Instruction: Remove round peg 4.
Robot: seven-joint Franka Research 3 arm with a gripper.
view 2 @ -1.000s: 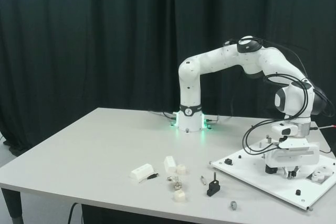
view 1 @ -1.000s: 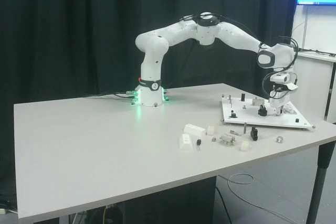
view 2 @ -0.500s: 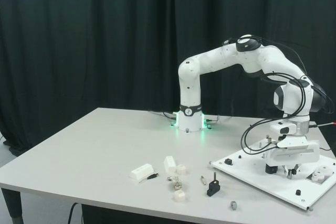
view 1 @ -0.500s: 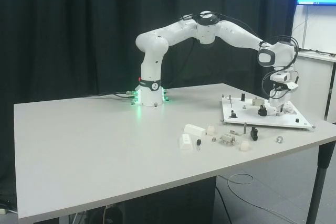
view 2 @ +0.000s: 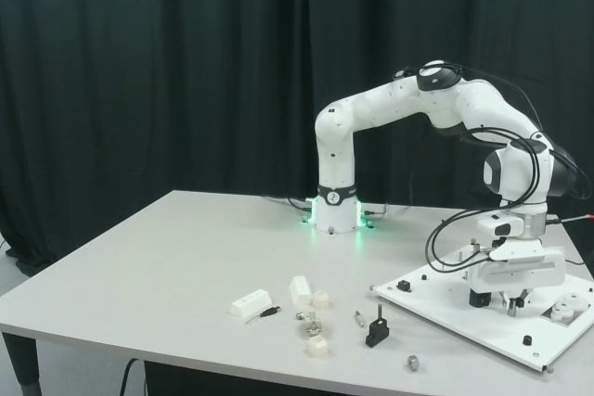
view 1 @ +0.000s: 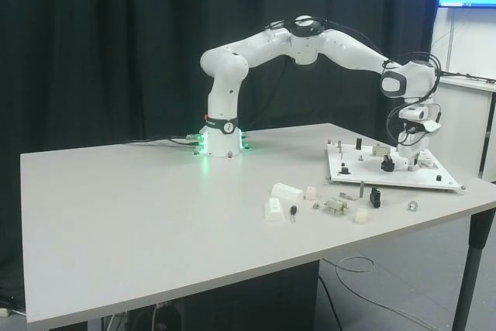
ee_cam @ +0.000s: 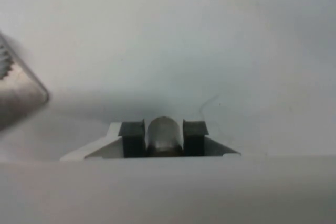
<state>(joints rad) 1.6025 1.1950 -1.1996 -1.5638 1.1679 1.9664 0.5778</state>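
Nearest the second room camera, scattered on the grey table point(view 2: 158, 266) short of the white board point(view 2: 445, 308): a small metal nut point(view 2: 411, 360), a black bracket point(view 2: 376, 329), a thin pin point(view 2: 359, 319), white blocks point(view 2: 252, 304) and small cubes point(view 2: 316, 346). Beyond those, lying flat on the table, the white board itself, studded with black knobs point(view 2: 404, 285). Above the board's middle, hanging just clear of its surface, the gripper point(view 2: 513, 301). In the wrist view, clamped between two black pads point(ee_cam: 132, 132), a grey round peg point(ee_cam: 164, 134), lifted off the white board point(ee_cam: 173, 35), with a toothed metal part point(ee_cam: 18, 93) at the edge. Farther back from the board, the arm's base point(view 2: 336, 215) with green lights, then black curtains point(view 2: 167, 71).
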